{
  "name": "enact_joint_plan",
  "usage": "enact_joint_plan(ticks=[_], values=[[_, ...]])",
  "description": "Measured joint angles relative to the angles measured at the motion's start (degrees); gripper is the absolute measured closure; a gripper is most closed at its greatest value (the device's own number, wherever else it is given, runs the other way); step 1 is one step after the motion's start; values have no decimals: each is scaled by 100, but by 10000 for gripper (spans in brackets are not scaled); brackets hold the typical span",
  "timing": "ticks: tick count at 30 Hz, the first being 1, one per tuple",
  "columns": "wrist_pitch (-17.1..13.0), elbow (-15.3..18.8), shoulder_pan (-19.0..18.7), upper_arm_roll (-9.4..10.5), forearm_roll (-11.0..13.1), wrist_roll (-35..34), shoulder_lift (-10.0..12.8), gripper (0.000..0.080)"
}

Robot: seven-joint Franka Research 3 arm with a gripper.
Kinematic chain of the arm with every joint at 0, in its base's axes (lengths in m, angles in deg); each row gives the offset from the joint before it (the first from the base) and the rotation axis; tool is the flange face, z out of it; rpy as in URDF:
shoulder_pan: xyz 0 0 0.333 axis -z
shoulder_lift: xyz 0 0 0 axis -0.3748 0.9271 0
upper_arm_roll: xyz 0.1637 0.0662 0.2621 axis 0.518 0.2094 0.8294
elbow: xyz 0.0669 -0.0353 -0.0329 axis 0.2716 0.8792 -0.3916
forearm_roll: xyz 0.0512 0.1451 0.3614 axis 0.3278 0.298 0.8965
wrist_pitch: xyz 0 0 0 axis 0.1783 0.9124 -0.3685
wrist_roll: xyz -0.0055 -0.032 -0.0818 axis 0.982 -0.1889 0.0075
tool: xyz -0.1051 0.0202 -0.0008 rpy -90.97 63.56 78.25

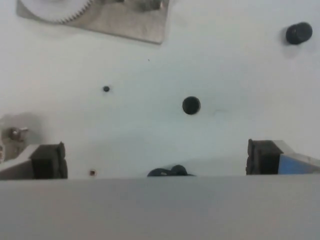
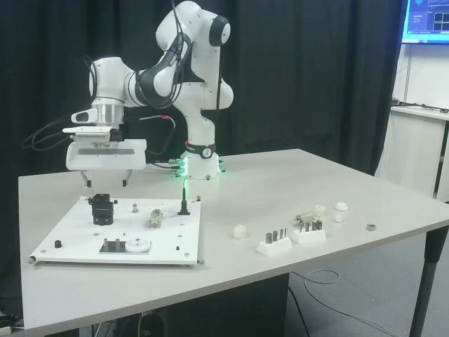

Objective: Pick round peg 4.

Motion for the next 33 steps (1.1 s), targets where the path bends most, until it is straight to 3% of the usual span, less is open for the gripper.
enact_joint_plan(ticks=[18,33], values=[[384,-369,-105,-1,-384,-595,-147,3],[1008,-903,-276,-2,-560,-2074,-155,3]])
